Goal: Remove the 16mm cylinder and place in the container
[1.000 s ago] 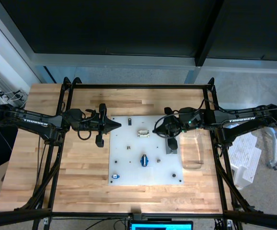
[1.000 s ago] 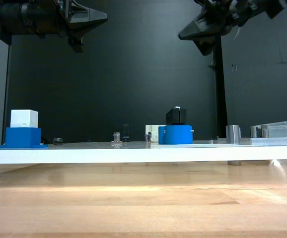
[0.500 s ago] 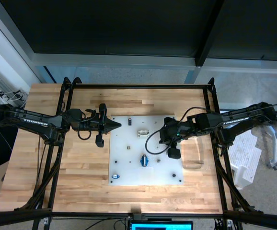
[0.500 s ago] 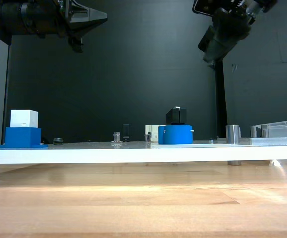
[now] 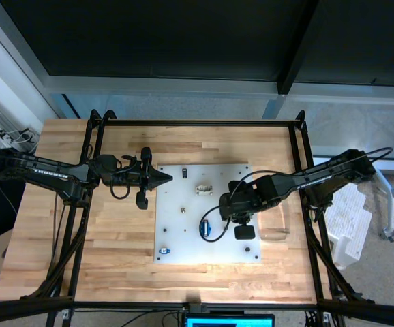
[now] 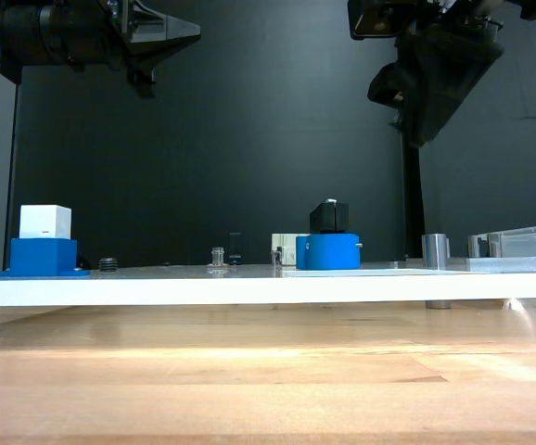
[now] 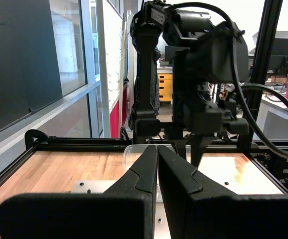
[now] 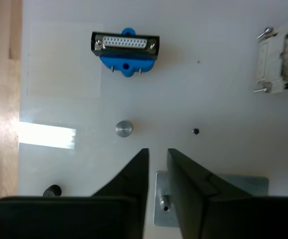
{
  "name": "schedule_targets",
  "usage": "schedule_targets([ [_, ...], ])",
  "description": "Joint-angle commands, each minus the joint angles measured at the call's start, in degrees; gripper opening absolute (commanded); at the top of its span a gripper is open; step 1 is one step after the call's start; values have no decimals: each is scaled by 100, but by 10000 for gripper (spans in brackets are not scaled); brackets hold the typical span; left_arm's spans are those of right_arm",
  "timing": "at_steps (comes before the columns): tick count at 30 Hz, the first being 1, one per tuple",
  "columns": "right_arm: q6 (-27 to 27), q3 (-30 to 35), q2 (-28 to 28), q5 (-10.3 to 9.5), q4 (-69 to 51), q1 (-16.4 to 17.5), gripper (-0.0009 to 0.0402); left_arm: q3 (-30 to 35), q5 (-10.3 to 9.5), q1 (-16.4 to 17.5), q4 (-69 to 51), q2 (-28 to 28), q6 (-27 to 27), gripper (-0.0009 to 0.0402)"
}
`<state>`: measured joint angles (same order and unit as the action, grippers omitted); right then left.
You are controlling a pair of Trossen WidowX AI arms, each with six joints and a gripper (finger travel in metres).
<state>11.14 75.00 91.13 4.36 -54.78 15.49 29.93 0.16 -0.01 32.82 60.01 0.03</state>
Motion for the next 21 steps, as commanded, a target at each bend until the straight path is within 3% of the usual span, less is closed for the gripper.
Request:
schedule_targets([
  [1,114,90,188,111,-83,98,103,2,2,2,2,0,0,0],
  [10,367,153,560,219,-50,308,186,2,2,2,0,0,0,0],
  [21,675,240,1005,210,63,463,217,2,2,0,4,0,0,0],
])
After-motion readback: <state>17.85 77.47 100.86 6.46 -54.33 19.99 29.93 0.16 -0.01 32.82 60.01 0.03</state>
